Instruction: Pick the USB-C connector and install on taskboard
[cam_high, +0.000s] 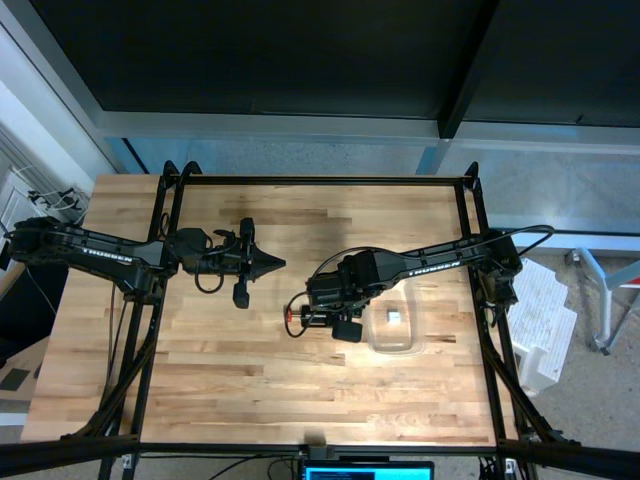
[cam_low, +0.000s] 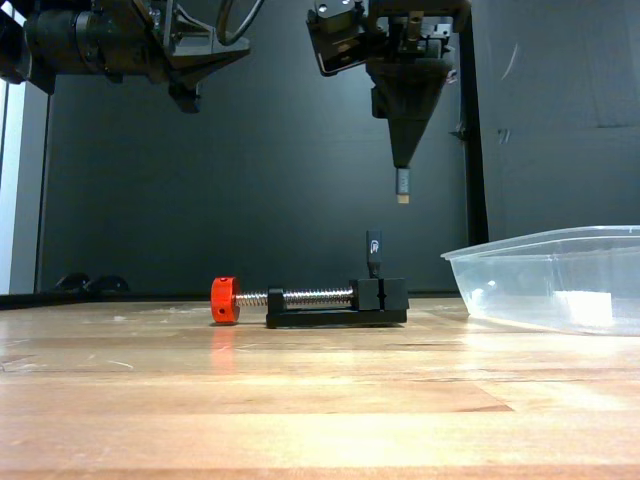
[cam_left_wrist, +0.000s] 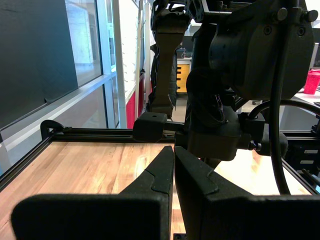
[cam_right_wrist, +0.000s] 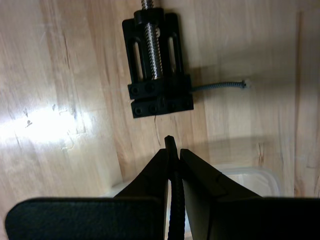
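Overhead, right gripper (cam_low: 403, 158) pinching USB-C connector (cam_low: 403, 186) between its fingers, hanging clear above taskboard (cam_low: 335, 305), plastic tray (cam_low: 560, 270) just beside, left gripper (cam_left_wrist: 174, 155) high at left, fingers pressed together.

Wooden plank surface (cam_high: 250, 390), edged by black rails (cam_high: 320, 181). Directly on it lie the taskboard (cam_low: 335, 305), a black block with an orange-red knob (cam_low: 225, 300) at one end, and, near its other end but apart, a clear plastic tray (cam_low: 500, 290). The left tool (cam_high: 275, 264), fingers together, and the right tool (cam_low: 403, 160), pinching the USB-C connector (cam_low: 403, 185), hang clear above the surface.
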